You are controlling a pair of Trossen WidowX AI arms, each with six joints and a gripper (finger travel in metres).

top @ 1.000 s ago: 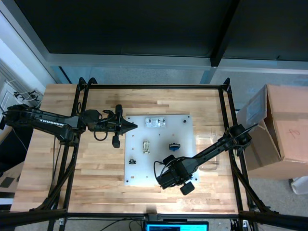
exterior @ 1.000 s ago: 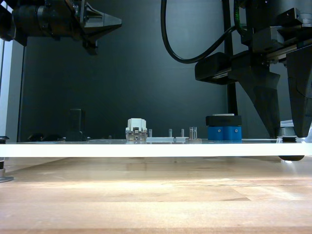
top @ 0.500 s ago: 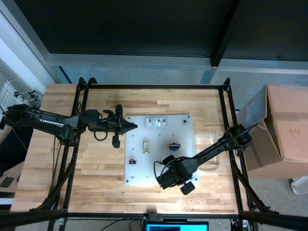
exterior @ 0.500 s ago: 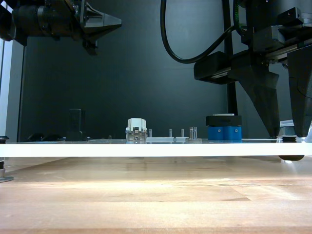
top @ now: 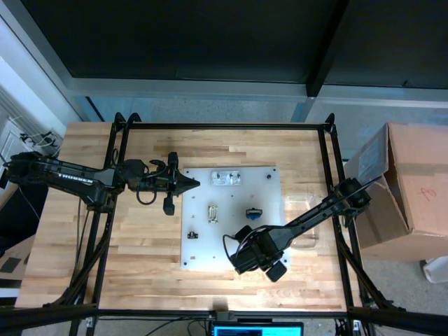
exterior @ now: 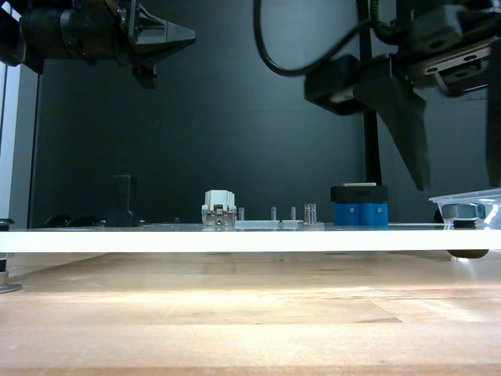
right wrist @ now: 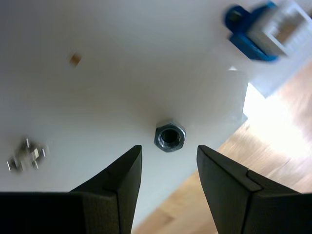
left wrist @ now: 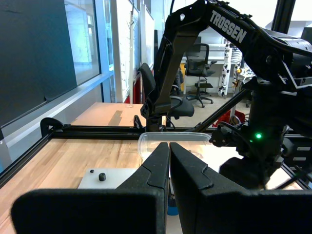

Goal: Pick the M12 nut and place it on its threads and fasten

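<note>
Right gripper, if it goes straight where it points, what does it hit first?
Probably the nut on its stud, just ahead of the open right gripper, though depth is unclear. The left gripper, shut, hovers over the board's left edge.

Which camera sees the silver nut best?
Right wrist view: the nut shows beneath the open right tool. Low view shows it side-on atop its stud. High view: hidden under that tool. Left tool, shut at the board's left edge, misses it.
</note>
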